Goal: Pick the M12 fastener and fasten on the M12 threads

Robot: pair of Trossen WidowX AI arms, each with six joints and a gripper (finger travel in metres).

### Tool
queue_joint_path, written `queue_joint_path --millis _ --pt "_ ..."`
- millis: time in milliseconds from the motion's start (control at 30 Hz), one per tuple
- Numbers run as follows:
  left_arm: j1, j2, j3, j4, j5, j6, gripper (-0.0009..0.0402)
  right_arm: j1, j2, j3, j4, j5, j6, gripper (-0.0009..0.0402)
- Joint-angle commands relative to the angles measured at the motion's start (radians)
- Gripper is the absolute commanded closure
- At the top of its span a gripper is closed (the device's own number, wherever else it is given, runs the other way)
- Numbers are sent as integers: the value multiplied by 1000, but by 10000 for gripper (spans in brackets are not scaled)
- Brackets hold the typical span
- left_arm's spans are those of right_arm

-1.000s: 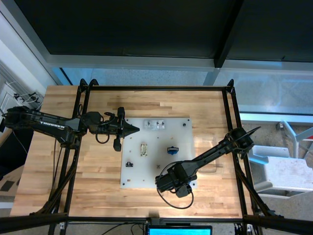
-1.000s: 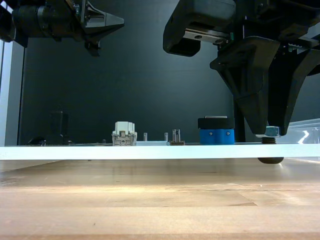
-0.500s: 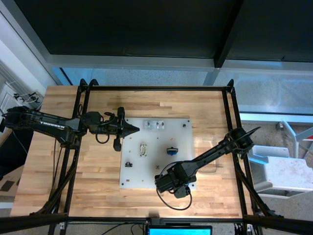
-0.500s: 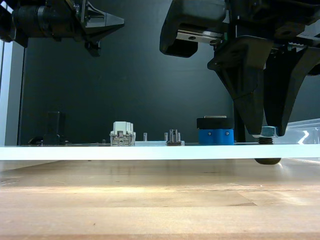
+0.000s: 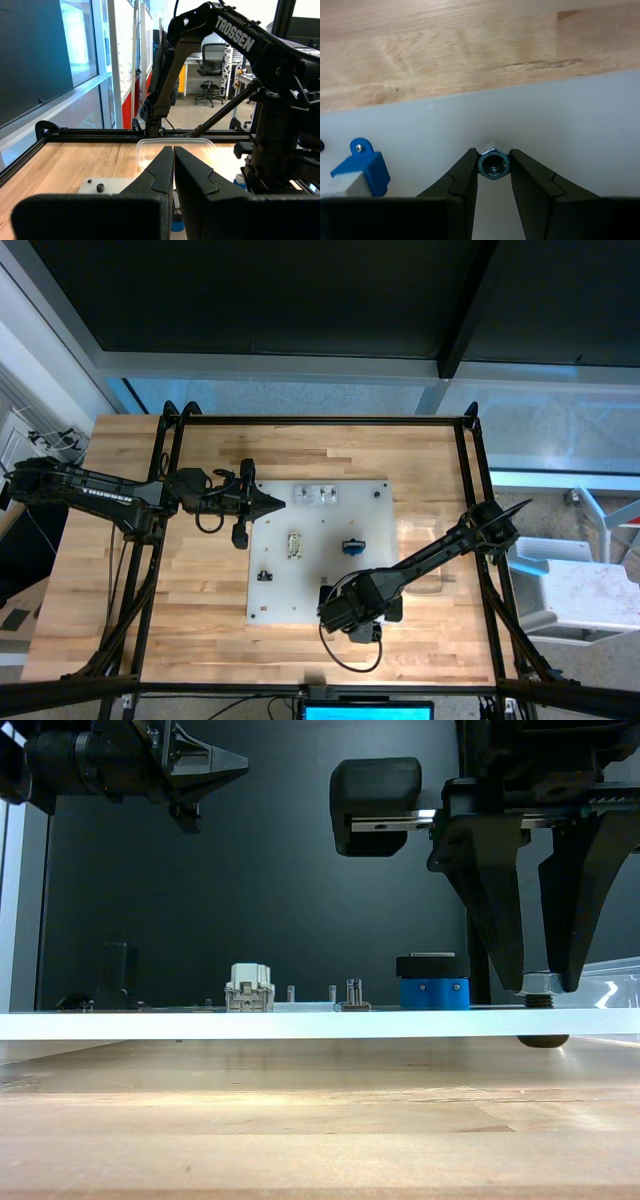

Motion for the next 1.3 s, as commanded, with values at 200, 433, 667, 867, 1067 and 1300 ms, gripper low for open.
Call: queue_joint_path --millis 200,433,667,867,1067,1300 --pt "0 0 0 0 0 0 393 0 -6 -2 -3 -3 224 373" --pt "0 0 0 0 0 0 393 0 -6 -5 14 -2 521 373" --pt "0 0 0 0 0 0 393 -1 -6 -6 13 0 818 373" --pt "0 0 0 0 0 0 393 -2 -6 -6 13 1 1096 373" --pt "0 0 0 0 0 0 393 -2 -6 -8 14 2 1263 373" --pt "0 0 0 0 0 0 393 -2 -6 -27 15 2 1532 373"
